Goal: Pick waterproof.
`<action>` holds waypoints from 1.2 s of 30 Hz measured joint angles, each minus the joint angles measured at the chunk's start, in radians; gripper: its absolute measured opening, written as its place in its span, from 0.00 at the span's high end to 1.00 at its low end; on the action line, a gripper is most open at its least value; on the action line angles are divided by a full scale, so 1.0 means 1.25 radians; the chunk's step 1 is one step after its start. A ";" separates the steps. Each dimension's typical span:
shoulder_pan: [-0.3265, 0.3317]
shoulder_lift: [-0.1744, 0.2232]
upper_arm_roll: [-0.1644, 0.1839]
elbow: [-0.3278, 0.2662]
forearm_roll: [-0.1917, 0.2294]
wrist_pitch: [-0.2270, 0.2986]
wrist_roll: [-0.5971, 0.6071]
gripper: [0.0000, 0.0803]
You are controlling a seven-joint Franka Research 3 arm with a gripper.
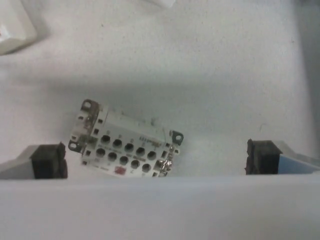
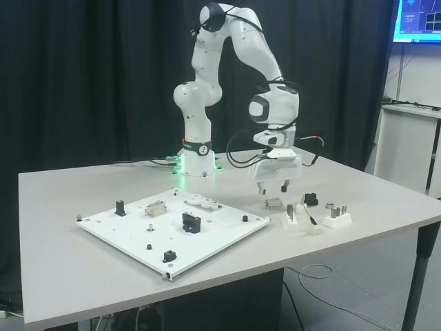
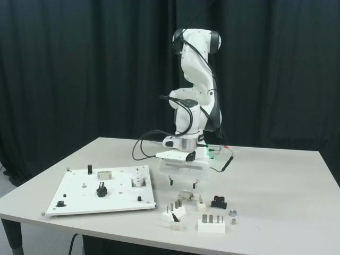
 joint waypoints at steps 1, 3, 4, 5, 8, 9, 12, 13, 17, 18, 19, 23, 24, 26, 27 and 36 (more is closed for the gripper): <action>0.000 0.000 0.001 0.002 0.001 -0.002 0.000 0.00; 0.000 0.000 0.002 0.006 0.002 -0.007 0.000 0.00; 0.000 -0.001 0.002 0.008 0.002 -0.011 0.000 0.00; 0.000 -0.001 0.003 0.011 0.002 -0.016 0.000 0.00; 0.000 -0.003 0.004 0.018 0.002 -0.029 0.000 0.00; 0.000 -0.003 0.004 0.021 0.002 -0.034 0.000 0.00; -0.001 -0.005 0.004 0.029 0.001 -0.048 0.000 0.00; -0.001 -0.006 0.004 0.031 0.001 -0.051 -0.003 0.00; -0.005 -0.009 0.004 0.037 0.000 -0.063 -0.045 0.00; -0.007 -0.010 0.004 0.037 0.000 -0.066 -0.059 0.00; -0.008 -0.011 0.004 0.038 0.000 -0.068 -0.070 0.00; -0.010 -0.012 0.004 0.040 0.000 -0.080 -0.113 0.00; -0.010 -0.012 0.004 0.040 0.000 -0.081 -0.124 0.00; -0.010 -0.012 0.006 0.040 0.000 -0.082 -0.154 0.00; -0.010 -0.012 0.007 0.040 0.000 -0.083 -0.171 0.00; -0.010 -0.009 0.020 0.040 0.000 -0.087 -0.294 0.00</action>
